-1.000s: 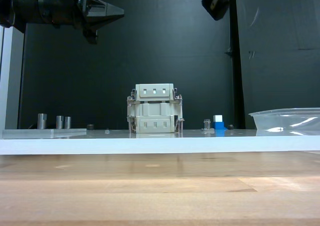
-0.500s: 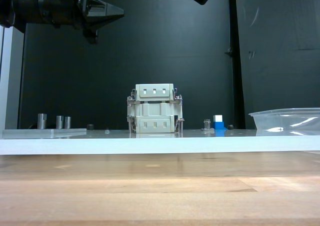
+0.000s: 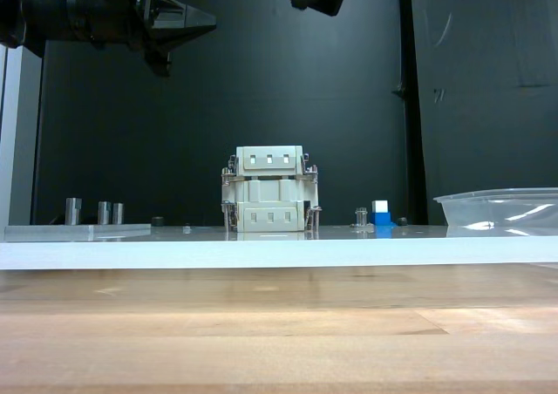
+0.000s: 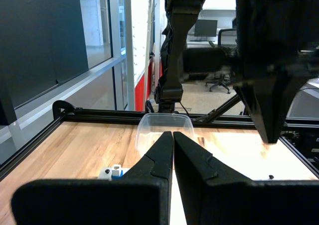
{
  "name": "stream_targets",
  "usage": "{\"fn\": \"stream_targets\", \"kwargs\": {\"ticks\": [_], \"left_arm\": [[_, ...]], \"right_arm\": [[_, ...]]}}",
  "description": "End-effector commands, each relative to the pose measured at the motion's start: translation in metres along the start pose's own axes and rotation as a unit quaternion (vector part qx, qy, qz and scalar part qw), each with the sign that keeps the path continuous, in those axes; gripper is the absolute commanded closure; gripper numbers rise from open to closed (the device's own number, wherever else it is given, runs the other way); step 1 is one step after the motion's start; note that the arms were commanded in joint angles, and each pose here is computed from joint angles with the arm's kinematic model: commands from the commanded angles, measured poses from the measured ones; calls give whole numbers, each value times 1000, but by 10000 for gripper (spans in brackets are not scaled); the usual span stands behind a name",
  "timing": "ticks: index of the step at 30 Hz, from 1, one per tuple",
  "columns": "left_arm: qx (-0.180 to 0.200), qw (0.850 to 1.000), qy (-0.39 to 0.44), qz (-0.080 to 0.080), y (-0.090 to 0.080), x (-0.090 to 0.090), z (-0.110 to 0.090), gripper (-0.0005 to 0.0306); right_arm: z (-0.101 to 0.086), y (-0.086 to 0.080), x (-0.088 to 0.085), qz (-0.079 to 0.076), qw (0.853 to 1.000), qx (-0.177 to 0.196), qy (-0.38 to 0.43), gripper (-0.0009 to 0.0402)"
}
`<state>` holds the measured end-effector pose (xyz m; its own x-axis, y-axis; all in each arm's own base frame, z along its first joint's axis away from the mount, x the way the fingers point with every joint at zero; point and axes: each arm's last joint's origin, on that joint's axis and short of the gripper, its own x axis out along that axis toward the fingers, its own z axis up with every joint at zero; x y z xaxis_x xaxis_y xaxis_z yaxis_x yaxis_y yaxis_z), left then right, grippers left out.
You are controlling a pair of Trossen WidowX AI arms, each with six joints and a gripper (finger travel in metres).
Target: Remove the HAN10-E connector and place it in the container
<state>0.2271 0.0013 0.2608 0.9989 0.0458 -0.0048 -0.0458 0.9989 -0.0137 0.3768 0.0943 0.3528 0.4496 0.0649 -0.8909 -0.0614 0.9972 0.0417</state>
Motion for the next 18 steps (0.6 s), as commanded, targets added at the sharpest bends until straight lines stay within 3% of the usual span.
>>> {"fn": "stream_targets", "kwargs": {"ticks": [1,10,18], "left_arm": [[0,1000,0,0,0,0,0,300],[0,1000,0,0,0,0,0,300],[0,1000,0,0,0,0,0,300]], "right_arm": [[6,2,11,-20,1000,2,20,393],[18,13,34,-24,999,-5,43,386],[18,20,53,-25,998,0,64,296]]}}
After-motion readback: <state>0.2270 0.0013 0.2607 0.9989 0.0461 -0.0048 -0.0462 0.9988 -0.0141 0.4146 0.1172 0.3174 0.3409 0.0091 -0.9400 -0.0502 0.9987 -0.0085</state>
